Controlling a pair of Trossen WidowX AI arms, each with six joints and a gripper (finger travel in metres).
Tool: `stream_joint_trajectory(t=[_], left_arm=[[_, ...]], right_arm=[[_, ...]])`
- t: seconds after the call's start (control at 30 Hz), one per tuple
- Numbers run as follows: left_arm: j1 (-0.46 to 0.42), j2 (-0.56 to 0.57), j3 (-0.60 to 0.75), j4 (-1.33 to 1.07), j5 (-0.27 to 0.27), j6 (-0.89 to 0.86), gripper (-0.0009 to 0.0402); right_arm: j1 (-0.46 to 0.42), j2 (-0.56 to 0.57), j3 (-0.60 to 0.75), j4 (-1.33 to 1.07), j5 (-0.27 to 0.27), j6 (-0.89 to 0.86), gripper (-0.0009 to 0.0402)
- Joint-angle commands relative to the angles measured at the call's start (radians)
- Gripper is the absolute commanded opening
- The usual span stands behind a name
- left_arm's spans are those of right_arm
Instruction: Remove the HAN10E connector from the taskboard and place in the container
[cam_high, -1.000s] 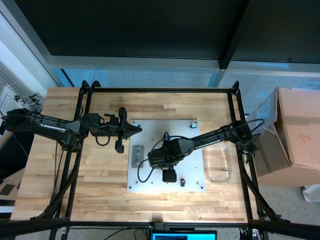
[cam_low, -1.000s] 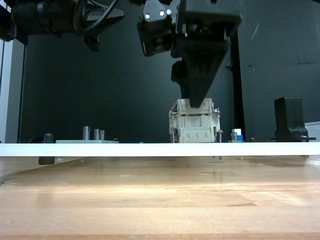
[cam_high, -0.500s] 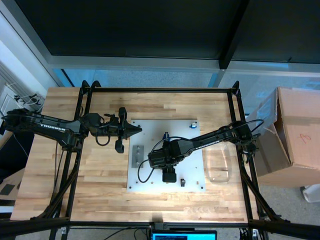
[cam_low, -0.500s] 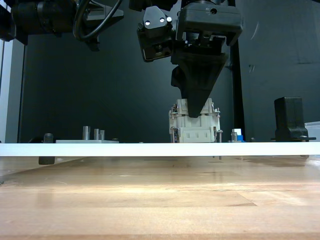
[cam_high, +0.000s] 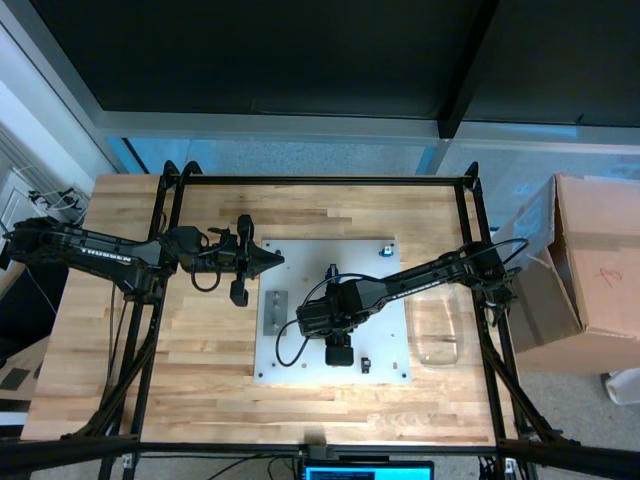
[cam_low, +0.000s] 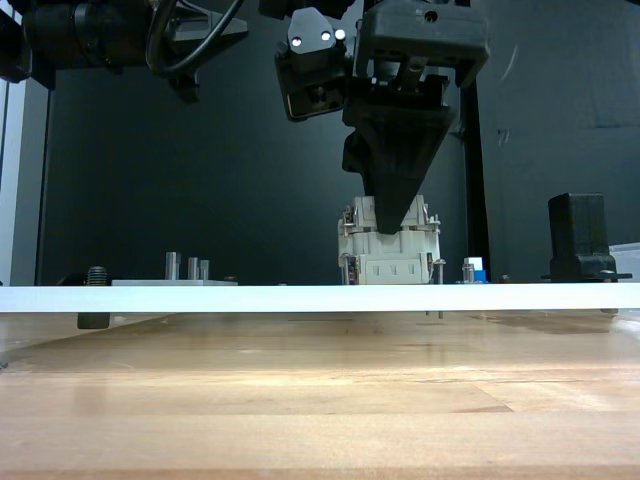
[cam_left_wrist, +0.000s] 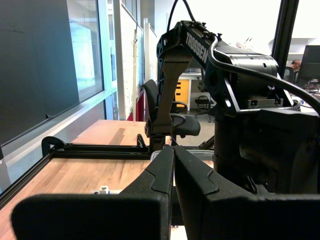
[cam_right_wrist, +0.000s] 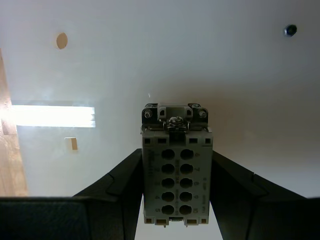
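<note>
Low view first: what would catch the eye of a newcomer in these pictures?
The pale HAN10E connector stands upright in its seat on the white taskboard, with the right end effector closed on its top from above. The left end effector, shut and empty, hangs above the board's far left corner. The clear container sits right of the board.

HAN10E connector (cam_low: 390, 255) base behind taskboard (cam_low: 300, 297) edge

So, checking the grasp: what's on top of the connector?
The right hand, shut on its sides; connector stands on the board, its seat hidden. The left hand hangs shut over the board's far-left corner.
</note>
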Motion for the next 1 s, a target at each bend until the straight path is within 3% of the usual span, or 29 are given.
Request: stream_joint_trajectory(t=[0.03,0.47,1.0], left_arm=[[0.000,0.000,0.000,0.000,0.000,0.000,0.0000],[0.000,0.000,0.000,0.000,0.000,0.000,0.0000],[0.000,0.000,0.000,0.000,0.000,0.000,0.0000]], right_arm=[[0.000,-0.025,0.005,-0.005,0.001,0.003,-0.0001],[-0.002,-0.141,0.005,-0.028,0.001,0.004,0.0009],[-0.011,-0.164,0.005,-0.071,0.001,0.021,0.0008]])
